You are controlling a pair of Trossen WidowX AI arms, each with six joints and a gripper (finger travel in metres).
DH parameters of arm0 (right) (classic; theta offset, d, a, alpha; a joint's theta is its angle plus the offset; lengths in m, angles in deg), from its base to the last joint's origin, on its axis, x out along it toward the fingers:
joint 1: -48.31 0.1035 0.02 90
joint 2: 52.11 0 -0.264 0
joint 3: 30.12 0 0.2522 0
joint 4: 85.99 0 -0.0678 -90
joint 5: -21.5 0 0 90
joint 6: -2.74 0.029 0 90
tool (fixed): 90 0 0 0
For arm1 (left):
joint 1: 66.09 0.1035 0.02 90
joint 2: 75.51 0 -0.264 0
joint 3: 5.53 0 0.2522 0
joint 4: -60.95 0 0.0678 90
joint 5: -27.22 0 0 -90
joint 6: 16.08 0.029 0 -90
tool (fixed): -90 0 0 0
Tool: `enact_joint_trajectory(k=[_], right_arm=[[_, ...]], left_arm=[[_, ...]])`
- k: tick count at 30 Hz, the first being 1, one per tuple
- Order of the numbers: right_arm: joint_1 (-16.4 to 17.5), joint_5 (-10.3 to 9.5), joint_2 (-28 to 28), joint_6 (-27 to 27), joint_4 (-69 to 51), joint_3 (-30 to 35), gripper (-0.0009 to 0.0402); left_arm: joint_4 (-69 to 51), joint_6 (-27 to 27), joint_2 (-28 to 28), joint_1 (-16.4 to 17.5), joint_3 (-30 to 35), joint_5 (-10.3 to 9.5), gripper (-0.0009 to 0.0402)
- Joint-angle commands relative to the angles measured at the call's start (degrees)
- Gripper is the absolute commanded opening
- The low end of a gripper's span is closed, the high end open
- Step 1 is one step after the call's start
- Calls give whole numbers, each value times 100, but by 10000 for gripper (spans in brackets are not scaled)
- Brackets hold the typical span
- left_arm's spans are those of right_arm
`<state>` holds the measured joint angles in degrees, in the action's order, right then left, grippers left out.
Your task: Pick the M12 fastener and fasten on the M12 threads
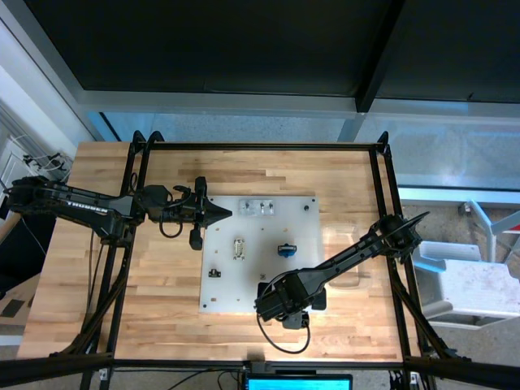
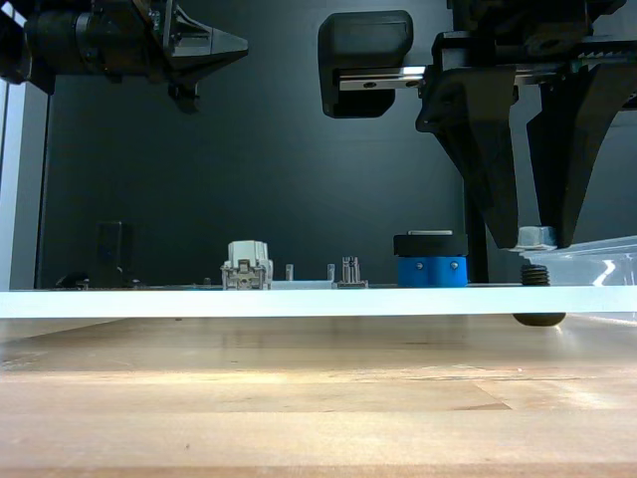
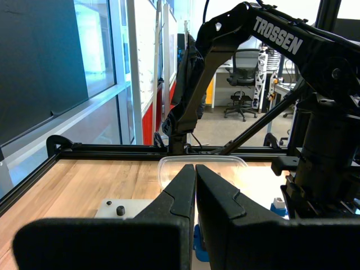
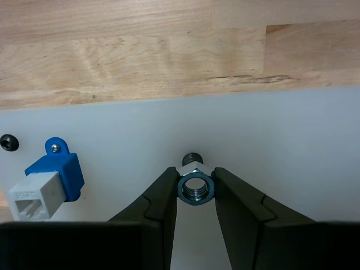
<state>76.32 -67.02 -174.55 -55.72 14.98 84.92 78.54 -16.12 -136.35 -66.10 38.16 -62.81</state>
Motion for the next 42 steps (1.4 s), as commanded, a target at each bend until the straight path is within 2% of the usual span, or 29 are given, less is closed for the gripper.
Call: enact_joint_trajectory(k=[1, 30, 42], right_arm=[[2, 0, 4, 4, 33, -2, 29], [0, -22, -186, 142, 286, -127, 29], [-4, -24, -195, 970, 328, -129, 29]], left_arm=[[0, 0, -2, 0, 2, 0, 0], [2, 0, -2, 0, 2, 0, 0], [2, 0, -2, 0, 2, 0, 0]])
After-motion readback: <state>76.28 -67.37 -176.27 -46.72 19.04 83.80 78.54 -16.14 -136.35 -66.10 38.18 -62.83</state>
